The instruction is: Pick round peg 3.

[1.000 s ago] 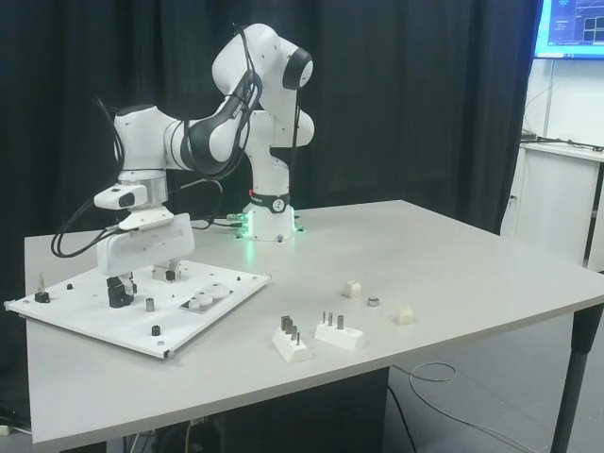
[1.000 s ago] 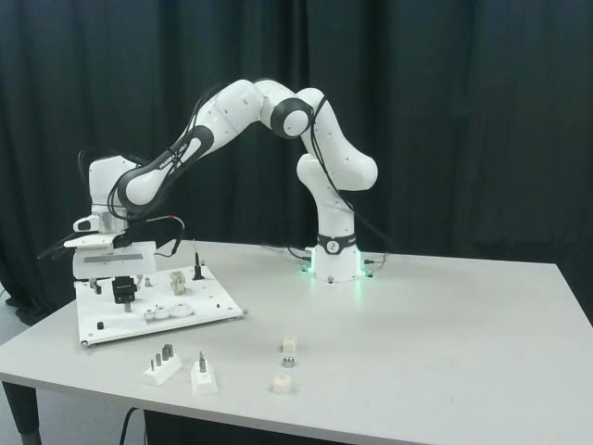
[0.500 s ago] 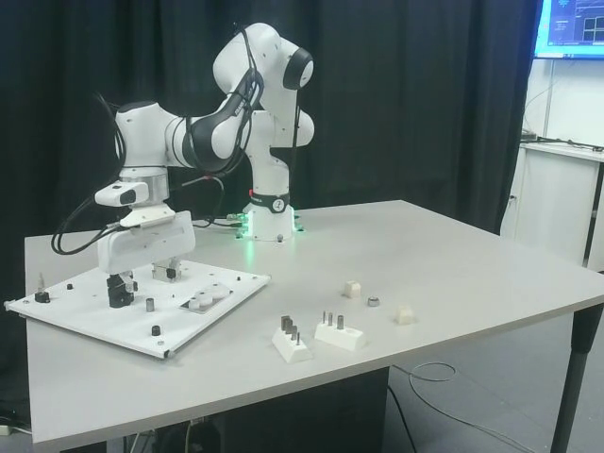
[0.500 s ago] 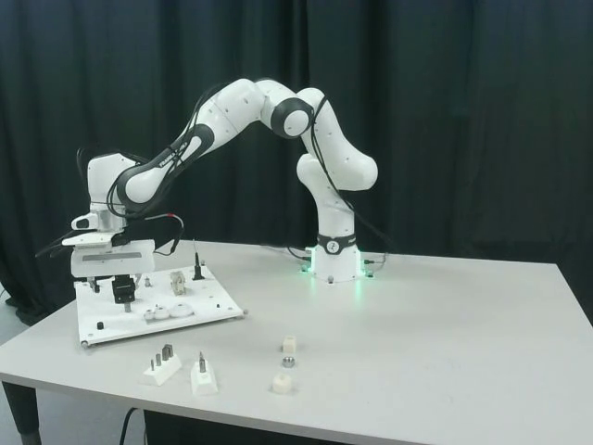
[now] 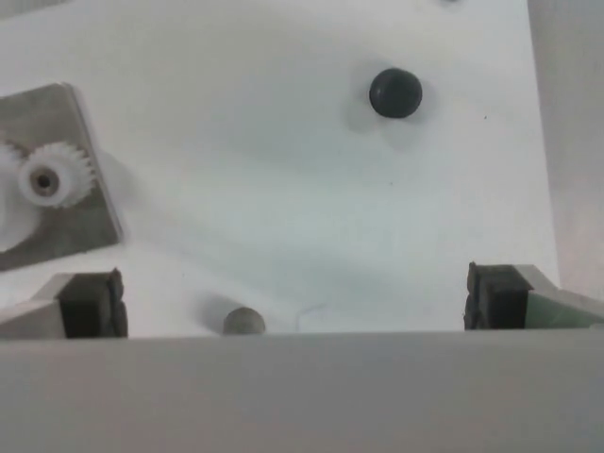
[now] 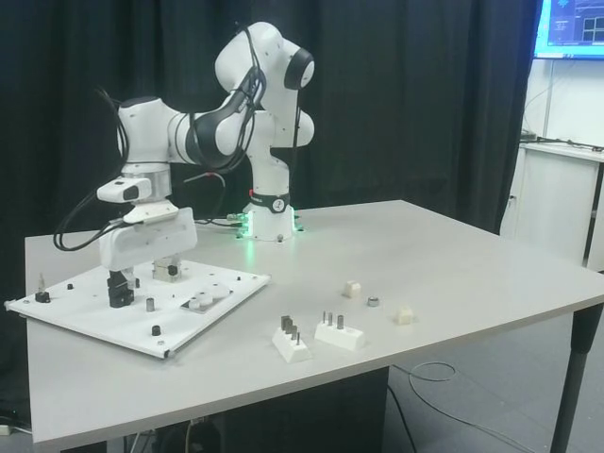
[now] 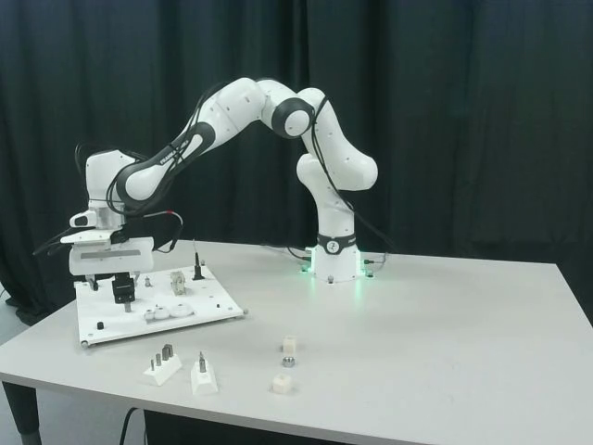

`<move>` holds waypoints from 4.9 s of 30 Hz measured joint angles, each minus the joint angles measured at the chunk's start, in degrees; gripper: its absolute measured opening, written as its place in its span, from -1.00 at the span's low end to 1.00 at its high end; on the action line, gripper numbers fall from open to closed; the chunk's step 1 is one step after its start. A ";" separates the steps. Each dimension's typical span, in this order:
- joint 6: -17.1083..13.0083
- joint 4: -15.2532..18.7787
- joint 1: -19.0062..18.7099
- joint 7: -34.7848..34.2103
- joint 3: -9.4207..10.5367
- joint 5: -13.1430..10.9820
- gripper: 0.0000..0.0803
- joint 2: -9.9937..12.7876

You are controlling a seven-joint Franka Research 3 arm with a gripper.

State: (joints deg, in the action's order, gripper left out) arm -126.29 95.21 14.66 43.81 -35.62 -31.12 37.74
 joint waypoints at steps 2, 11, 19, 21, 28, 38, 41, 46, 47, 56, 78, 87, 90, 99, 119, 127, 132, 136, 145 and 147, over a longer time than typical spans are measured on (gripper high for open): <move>0.13 -0.07 -0.26 0.00 -0.12 0.00 0.99 -0.03; 1.85 -1.06 -1.50 0.65 -0.14 0.01 0.99 -0.23; 2.82 -1.46 -3.78 1.23 0.01 -0.13 0.99 -1.05; 2.98 -1.46 -4.54 1.23 0.05 -0.16 0.99 -1.25; 3.51 -1.33 -7.63 1.16 0.08 -0.49 0.99 -1.47; 4.07 -0.89 -12.21 -3.98 0.07 -0.79 0.99 -1.47; 4.26 -0.87 -13.64 -5.72 0.07 -0.79 0.99 -1.48; 4.32 -0.86 -16.23 -7.81 0.05 -0.69 0.99 -1.55; 4.32 -0.86 -16.74 -8.09 0.03 -0.65 0.99 -1.57; 4.28 -0.85 -21.20 -12.52 -0.03 0.94 0.99 -1.76; 1.31 -0.88 -27.93 -26.73 1.43 10.62 0.99 -2.01; -0.72 -0.88 -27.67 -30.30 4.07 15.00 0.99 -1.92; -1.10 -0.88 -27.39 -30.69 4.83 15.71 0.99 -1.81; -1.96 -1.13 -26.09 -32.37 7.11 16.03 0.99 -1.00; -2.58 -5.03 -23.69 -33.14 9.67 16.16 0.99 4.02; -2.58 -6.93 -21.62 -33.14 11.60 16.16 0.99 5.83; -2.55 -7.63 -20.55 -33.14 12.61 16.16 0.99 6.60; -2.52 -7.85 -20.10 -33.14 13.03 16.16 0.99 6.99; -2.27 -7.90 -19.47 -33.14 13.77 16.14 0.99 7.44; -2.16 -7.90 -19.47 -33.14 13.78 16.14 0.99 7.56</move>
State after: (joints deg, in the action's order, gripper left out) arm -128.44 87.31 -4.81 10.67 -21.84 -14.99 45.30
